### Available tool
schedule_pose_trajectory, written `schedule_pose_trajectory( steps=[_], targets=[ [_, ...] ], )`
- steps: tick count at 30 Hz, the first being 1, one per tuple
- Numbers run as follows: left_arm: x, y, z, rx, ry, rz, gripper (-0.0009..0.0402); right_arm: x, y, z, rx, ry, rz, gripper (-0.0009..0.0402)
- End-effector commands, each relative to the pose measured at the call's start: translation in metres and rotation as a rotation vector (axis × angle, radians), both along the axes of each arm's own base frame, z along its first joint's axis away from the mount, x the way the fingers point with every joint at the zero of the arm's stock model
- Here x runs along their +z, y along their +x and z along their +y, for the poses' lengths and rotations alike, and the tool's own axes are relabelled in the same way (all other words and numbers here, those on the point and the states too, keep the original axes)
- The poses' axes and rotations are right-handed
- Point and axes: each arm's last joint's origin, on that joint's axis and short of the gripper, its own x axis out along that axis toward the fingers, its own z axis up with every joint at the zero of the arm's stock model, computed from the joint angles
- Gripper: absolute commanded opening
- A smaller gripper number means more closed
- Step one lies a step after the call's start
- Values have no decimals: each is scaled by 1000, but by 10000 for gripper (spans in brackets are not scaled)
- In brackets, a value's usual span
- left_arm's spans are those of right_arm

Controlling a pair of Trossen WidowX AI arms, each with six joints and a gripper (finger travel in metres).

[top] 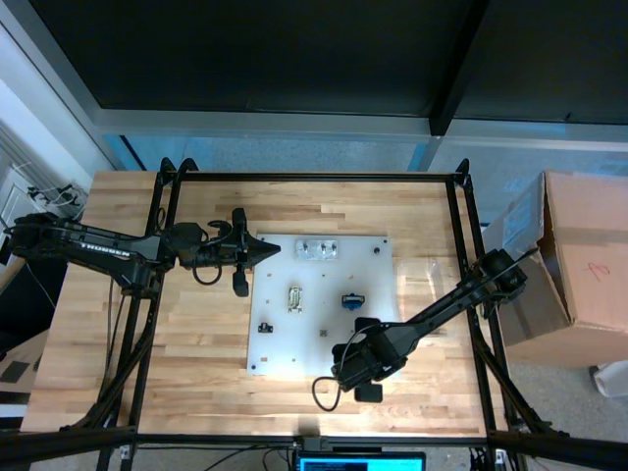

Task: Unfasten the M12 nut and place it in the container

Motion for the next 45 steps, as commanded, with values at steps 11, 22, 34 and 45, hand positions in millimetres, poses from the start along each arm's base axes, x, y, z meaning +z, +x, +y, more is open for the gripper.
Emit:
schedule_pose_trajectory(
  steps=[11, 22, 34, 45],
  targets=[
    [0, 0, 0, 0, 0, 0, 0, 27, -9, -7, -36, -20, -31, 0],
    [0, 0, 0, 0, 0, 0, 0, 20, -5, 4, 9, 204, 37, 0],
    [0, 0, 0, 0, 0, 0, 0, -2, 3, 5, 30, 167, 55, 0],
    [0, 0, 0, 0, 0, 0, 0, -2, 5, 3, 39, 147, 30, 0]
  ],
)
